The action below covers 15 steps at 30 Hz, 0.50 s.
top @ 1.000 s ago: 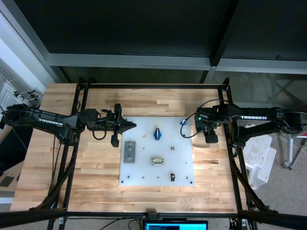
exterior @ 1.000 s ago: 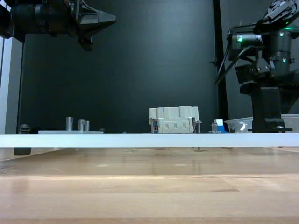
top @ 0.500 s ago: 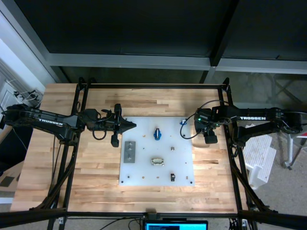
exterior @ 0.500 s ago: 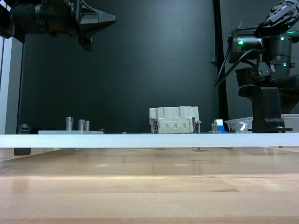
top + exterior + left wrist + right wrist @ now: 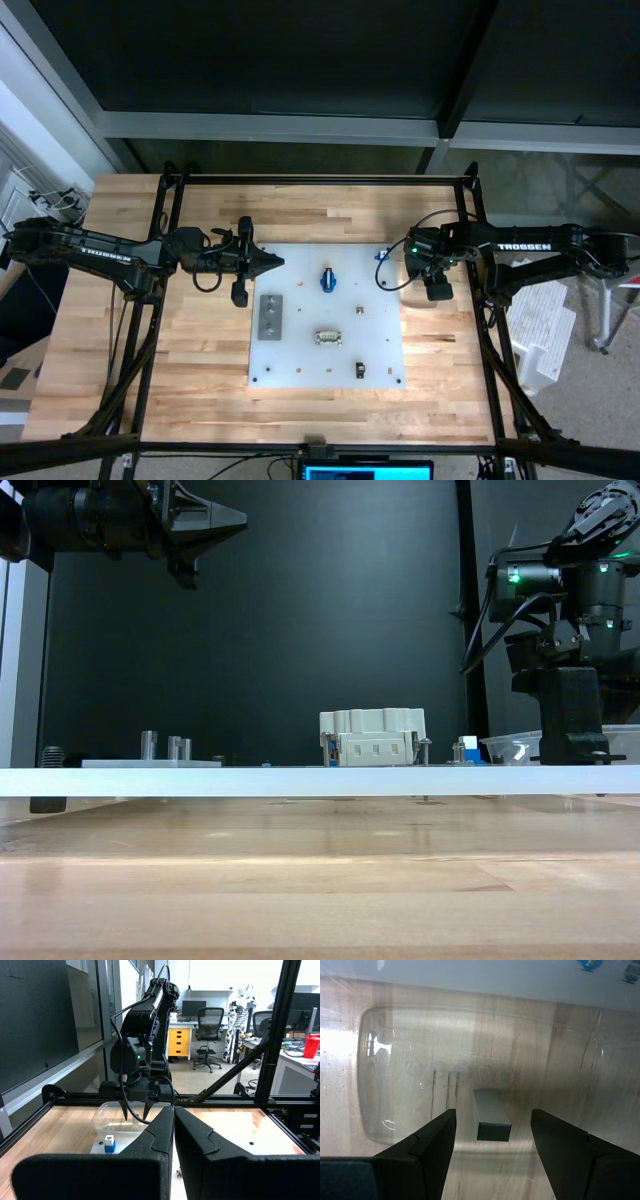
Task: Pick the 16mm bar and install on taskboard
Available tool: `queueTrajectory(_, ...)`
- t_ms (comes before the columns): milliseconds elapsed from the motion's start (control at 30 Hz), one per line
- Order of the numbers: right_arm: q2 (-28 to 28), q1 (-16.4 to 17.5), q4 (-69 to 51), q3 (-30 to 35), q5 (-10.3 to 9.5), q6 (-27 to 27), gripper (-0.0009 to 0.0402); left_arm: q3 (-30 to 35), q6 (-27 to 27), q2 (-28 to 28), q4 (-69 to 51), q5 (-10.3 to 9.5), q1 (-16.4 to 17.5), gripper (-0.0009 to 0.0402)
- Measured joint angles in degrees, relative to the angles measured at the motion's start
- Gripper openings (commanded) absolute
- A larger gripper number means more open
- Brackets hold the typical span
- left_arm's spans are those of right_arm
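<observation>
A short grey bar (image 5: 492,1116) lies in a clear plastic tray (image 5: 395,1060) just off the right edge of the white taskboard (image 5: 300,360). My right gripper (image 5: 493,1113) points straight down over the tray and is open, with the bar between its fingers (image 5: 434,1146) and not touching them. The same right gripper (image 5: 438,290) shows in the high view and low over the tray (image 5: 512,748) in the low view. Well above the board's far left corner, my left gripper (image 5: 268,262) hangs level and shut on nothing, pointing right.
On the board are a grey metal block (image 5: 271,315), a blue knob (image 5: 328,279), a beige connector (image 5: 329,338) and a small dark connector (image 5: 359,371). A black frame (image 5: 320,180) borders the wooden tabletop.
The right arm's wrist has shifted slightly over the tray; its gripper stays open. The left arm has not moved.
</observation>
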Motion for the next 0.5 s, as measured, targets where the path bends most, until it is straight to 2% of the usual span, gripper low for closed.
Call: queueTrajectory(500,0.0,0.0,0.0,0.0,0.0,0.0,0.0125,0.0,0.0,0.0,0.0,0.0,0.0,0.0)
